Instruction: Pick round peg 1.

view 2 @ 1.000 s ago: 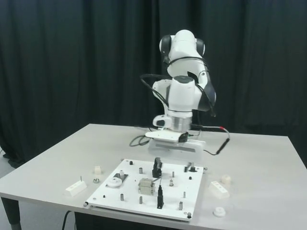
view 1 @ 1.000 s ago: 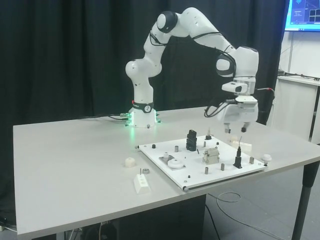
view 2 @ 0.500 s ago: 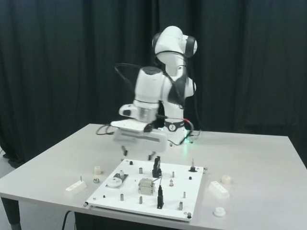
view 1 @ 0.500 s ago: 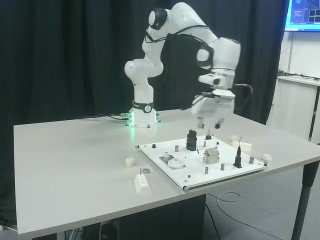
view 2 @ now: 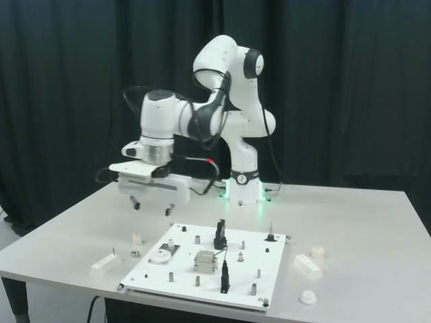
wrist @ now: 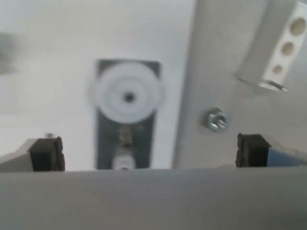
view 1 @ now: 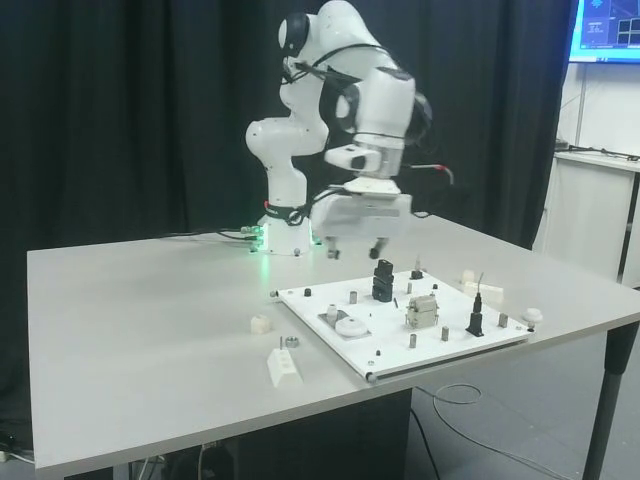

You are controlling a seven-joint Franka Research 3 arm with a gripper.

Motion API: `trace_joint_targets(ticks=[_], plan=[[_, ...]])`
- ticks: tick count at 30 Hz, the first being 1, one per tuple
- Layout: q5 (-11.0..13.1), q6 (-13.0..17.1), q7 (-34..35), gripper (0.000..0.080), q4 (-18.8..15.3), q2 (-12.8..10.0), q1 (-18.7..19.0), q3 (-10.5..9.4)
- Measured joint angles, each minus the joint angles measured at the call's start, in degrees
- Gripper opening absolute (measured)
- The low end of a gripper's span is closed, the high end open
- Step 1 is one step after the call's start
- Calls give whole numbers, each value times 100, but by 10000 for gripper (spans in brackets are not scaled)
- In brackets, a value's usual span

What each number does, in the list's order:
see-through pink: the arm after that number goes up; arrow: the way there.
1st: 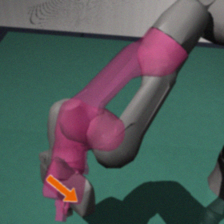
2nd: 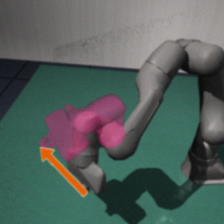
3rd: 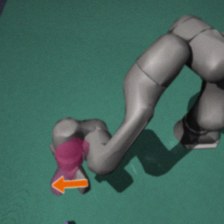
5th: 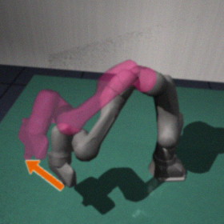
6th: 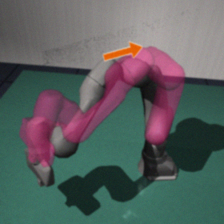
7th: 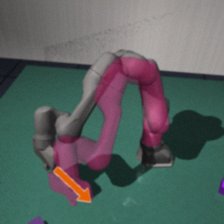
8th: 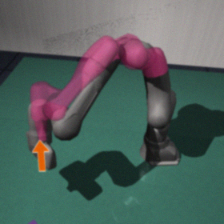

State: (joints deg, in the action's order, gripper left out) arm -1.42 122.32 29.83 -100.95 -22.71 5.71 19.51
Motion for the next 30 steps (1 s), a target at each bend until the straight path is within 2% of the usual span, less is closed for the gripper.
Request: trace_joint_targets(ticks=[6, 14, 21, 30], plan=[[293, 160, -294, 800, -123, -7, -387, 7], [658, 603, -283, 800, -320, -94, -825, 29], [1109, 1043, 3, 800, -425, -283, -1061, 60], [1371, 1424, 276, 800, -425, -594, -1175, 63]])
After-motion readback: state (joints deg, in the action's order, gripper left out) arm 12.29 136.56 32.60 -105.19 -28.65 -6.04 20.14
